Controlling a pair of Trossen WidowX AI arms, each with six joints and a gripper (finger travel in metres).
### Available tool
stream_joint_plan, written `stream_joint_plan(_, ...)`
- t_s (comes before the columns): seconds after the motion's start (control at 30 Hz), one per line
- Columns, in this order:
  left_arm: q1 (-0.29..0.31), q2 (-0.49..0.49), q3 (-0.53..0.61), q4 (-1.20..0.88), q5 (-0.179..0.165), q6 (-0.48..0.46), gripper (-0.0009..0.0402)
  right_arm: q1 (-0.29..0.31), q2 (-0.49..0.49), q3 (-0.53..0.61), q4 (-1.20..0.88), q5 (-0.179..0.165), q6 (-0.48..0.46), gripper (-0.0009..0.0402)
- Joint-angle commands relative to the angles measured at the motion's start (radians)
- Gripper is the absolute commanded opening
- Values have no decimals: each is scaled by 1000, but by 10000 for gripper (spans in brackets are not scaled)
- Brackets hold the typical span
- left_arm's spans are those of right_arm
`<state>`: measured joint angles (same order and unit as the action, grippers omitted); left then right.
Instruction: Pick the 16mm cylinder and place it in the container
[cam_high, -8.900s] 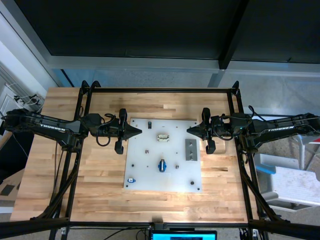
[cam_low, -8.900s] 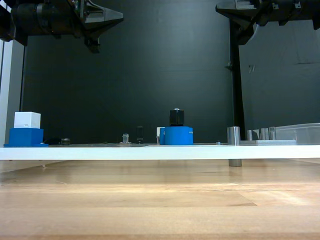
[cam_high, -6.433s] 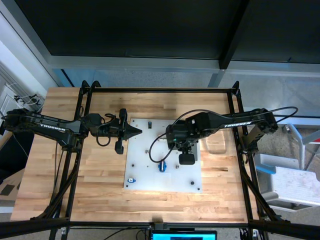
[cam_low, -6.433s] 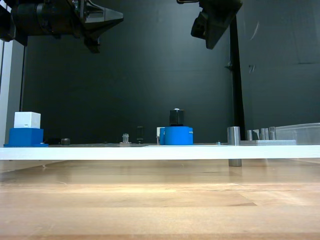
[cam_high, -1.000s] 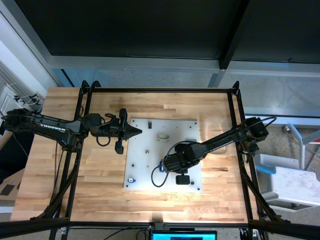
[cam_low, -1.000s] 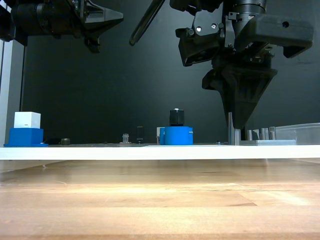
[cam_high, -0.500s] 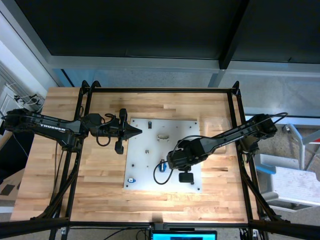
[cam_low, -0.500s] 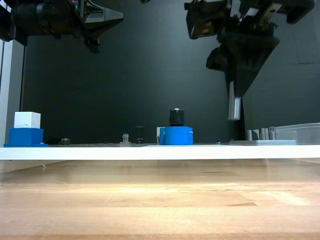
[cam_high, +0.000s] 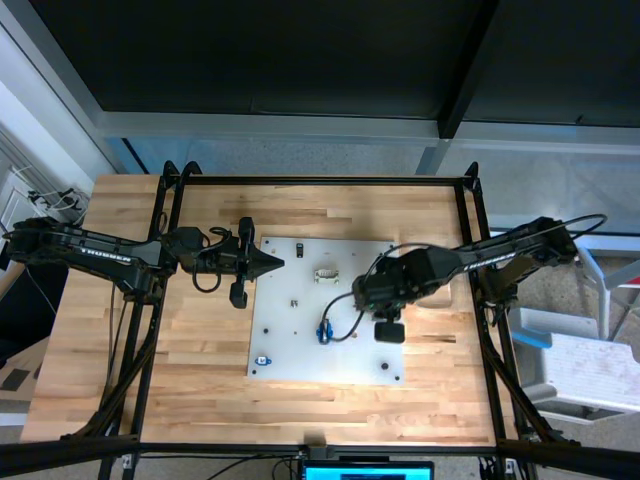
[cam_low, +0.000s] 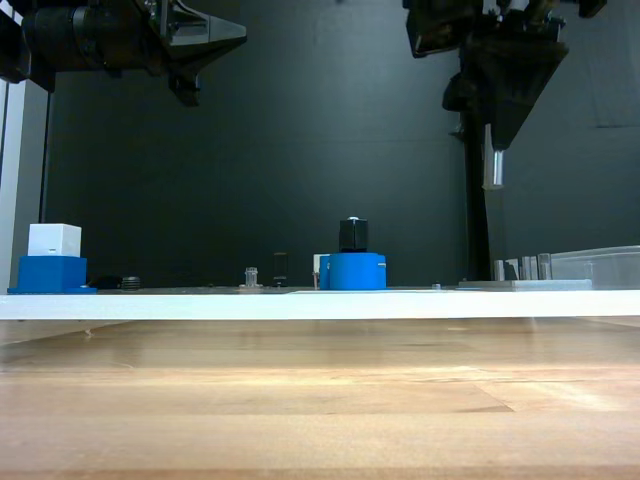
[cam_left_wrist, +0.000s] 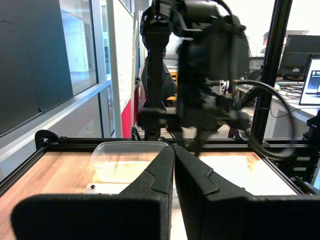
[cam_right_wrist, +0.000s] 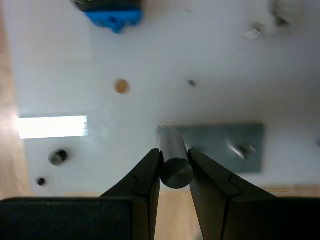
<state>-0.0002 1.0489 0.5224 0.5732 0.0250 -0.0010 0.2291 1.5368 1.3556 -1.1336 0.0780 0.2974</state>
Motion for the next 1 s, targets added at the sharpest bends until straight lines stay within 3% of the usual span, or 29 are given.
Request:
stream_joint_plan(0.03,0,0,0,0,0,0,0,-34,-58,-41,-23,0,-14,12)
stream_joint_plan(0.47,0,0,0,0,0,0,0,-232,-274,-262,-34,-1,-29,12)
stream_joint_plan(0.73,0,0,0,0,0,0,0,-366,-346,-367,-31,9,-55,12)
stream_joint_plan(0.87,0,0,0,0,0,0,0,-424,-349,-395,-26,12,-10,11)
stream_joint_plan(1.0,0,0,0,0,0,0,0,-463,-349,-431,13,66,70,11)
